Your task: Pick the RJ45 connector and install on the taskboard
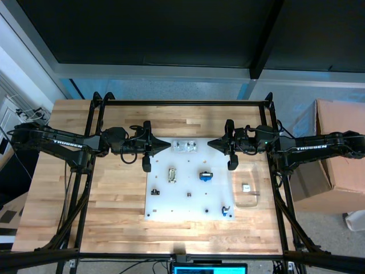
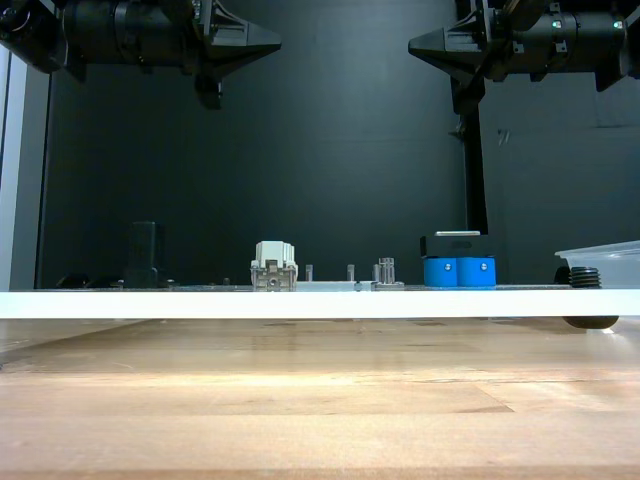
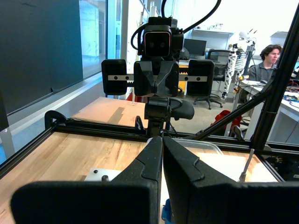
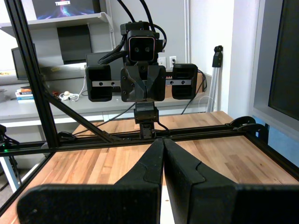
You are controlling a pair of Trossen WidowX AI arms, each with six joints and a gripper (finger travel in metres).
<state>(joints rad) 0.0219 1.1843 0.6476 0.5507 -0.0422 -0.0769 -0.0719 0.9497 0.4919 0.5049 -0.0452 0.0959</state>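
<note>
- left hand [image 1: 167, 145] hangs high over the far edge of the white board [image 1: 171, 206], fingers [image 3: 150, 161] pressed together, nothing between them
- right hand [image 1: 211, 142] faces it from the other side, nose to nose, fingers [image 4: 154, 158] also pressed together and empty
- white block [image 1: 246, 187] in the clear tray [image 1: 254, 170] looks bare — no darker piece on it, and no cable off it that I can see
- RJ45 connector [image 1: 226, 209]: a grey piece seems to cover the blue jack [image 1: 228, 215] at the board's near right corner, so I read it as in the jack. How deep, cannot tell, and the low view doesn't settle it
- risk: plug only part-way in, latch not clicked — cable stiffness could tilt it or walk it out, and neither hand is near
- risk: my read is wrong and the grey is the jack's own top, so the connector is somewhere I can't see
- risk: I can't trace the cable run over the surface [image 1: 85, 200]. An arm sweeping low past that corner could snag it and pull the plug
- any re-press with closed fingers must come down square, since an off-centre push would lever the boot sideways
</note>
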